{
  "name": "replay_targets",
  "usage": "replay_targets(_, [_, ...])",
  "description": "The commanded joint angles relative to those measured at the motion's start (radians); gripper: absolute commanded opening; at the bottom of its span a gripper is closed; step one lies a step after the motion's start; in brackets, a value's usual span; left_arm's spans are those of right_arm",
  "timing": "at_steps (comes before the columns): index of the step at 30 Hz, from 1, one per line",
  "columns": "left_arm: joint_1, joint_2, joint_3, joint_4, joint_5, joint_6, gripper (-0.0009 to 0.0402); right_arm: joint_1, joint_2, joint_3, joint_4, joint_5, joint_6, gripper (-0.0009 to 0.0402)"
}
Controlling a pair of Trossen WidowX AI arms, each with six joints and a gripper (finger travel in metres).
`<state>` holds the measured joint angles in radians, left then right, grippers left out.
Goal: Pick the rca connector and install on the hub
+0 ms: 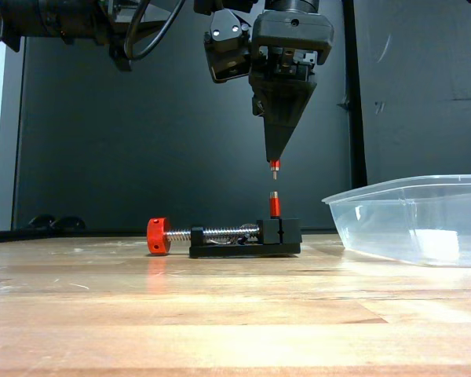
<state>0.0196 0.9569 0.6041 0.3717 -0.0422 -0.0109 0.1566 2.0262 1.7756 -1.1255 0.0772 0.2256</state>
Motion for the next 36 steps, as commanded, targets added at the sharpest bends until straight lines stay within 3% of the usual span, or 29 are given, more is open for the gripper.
replay_targets(1, [0.000, 0.000, 0.000, 0.000, 0.000, 0.000, 0.0001, 0.000, -0.001, -0.008, 0.010, 0.000, 0.003, 0.0000])
replay_targets(36, [0.000, 0.000, 0.000, 0.000, 0.000, 0.000, 0.0001, 0.001, -0.001, -0.079, 0.090, -0.004, 0.012, 0.0000])
